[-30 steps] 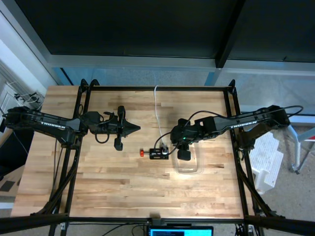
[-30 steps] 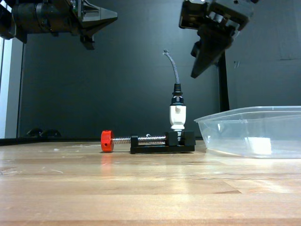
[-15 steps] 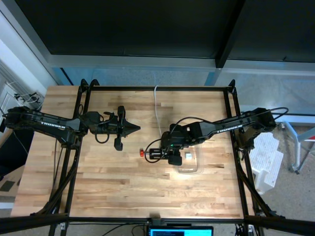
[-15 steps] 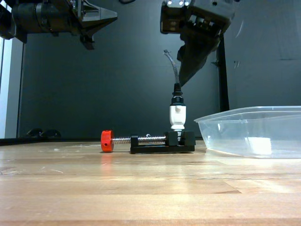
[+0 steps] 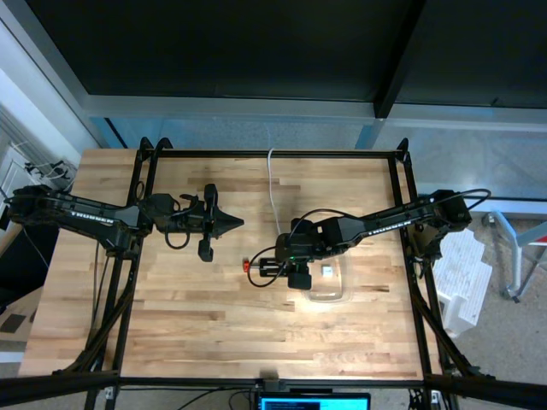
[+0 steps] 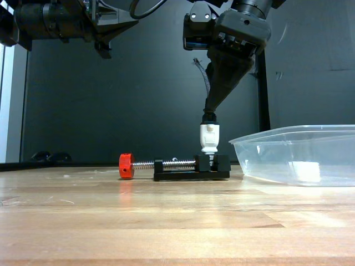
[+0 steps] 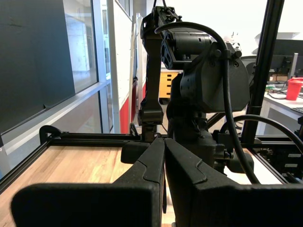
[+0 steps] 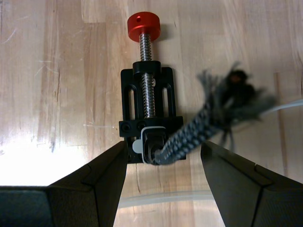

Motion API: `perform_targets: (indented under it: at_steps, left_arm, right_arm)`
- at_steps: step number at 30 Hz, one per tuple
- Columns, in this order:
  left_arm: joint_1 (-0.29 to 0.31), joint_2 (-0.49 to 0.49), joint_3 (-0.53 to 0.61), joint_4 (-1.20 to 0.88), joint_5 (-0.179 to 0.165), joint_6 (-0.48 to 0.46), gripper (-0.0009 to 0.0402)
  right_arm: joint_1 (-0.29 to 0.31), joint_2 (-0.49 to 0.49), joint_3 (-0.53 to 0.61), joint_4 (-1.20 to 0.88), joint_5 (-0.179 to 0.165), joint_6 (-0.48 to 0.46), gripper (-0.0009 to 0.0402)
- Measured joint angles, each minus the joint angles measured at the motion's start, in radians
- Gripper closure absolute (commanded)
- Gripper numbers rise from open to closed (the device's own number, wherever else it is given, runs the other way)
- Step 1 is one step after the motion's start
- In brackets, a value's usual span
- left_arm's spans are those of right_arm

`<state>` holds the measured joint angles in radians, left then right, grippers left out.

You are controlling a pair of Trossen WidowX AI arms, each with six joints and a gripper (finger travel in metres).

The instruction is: Remove the power plug from the receptacle and place in the container

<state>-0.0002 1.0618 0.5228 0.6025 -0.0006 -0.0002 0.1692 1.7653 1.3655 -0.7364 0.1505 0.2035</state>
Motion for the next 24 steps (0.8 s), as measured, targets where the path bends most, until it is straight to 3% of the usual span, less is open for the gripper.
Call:
perform_targets:
  at_steps: [11, 24]
  left_arm:
    - [0.000, 0.000, 0.000, 0.000, 0.000, 0.000, 0.0393]
    - [0.000, 0.000, 0.000, 0.000, 0.000, 0.000, 0.0393]
  right_arm:
    - [0.003, 0.001, -0.008, 0.005, 0.015, -0.003, 0.0183]
    - [0.006, 0.011, -0.009, 0.017, 0.015, -0.003, 0.0242]
